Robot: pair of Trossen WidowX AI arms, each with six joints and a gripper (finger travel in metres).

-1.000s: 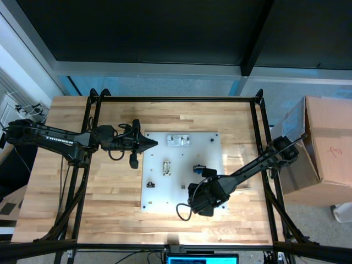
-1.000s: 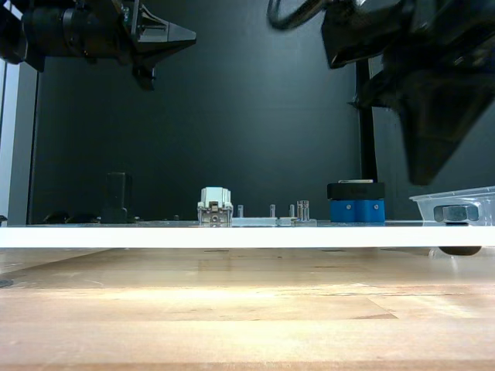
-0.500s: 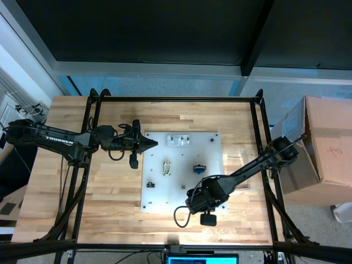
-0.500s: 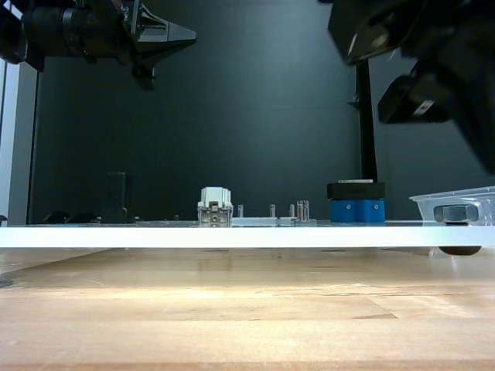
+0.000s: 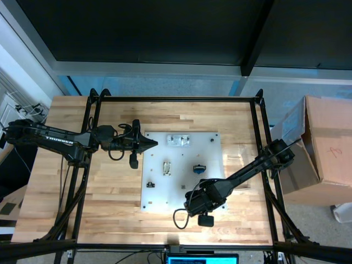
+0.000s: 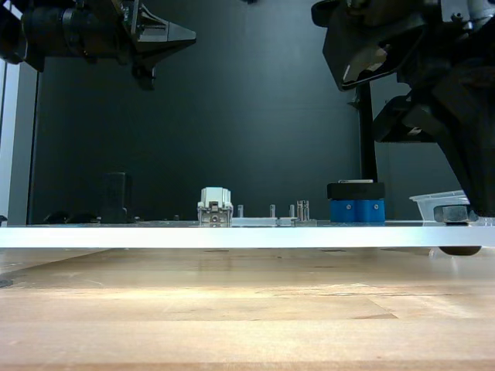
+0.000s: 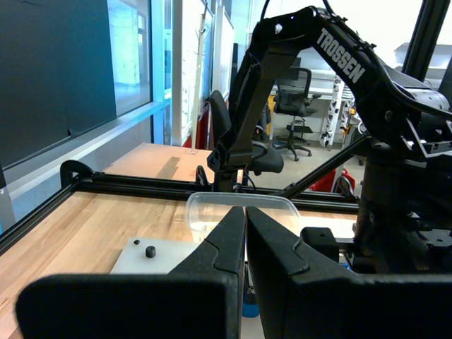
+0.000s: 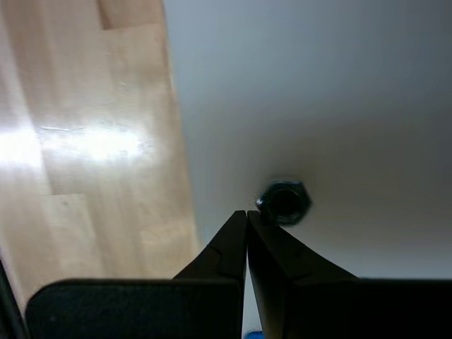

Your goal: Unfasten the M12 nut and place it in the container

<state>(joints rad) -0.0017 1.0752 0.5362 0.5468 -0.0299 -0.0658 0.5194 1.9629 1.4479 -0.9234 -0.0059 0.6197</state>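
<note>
The silver M12 nut (image 6: 453, 213) sits on its stud near the board's near right edge and looks level. From above in the right wrist view, the nut (image 8: 284, 201) lies just beyond my right gripper (image 8: 247, 213), which is shut with nothing between its fingers. Its tips are at the nut's edge, beside it and not around it. In the high view the right arm's wrist (image 5: 202, 201) hides the nut. My left gripper (image 7: 245, 215) is shut and empty, hanging high over the board's far left edge (image 5: 149, 143). The clear container (image 6: 435, 199) stands behind the stud.
The white board (image 5: 181, 170) carries a blue block with a black cap (image 6: 356, 202), a white connector (image 6: 215, 207) and a few small pins (image 6: 300, 209). A black frame (image 5: 176, 99) rings the table. A cardboard box (image 5: 324, 148) stands off to the right.
The right arm has turned at the wrist and come down over the board's near right corner. It now stands beside the nut and covers part of the container. Nut and left arm are unmoved.
</note>
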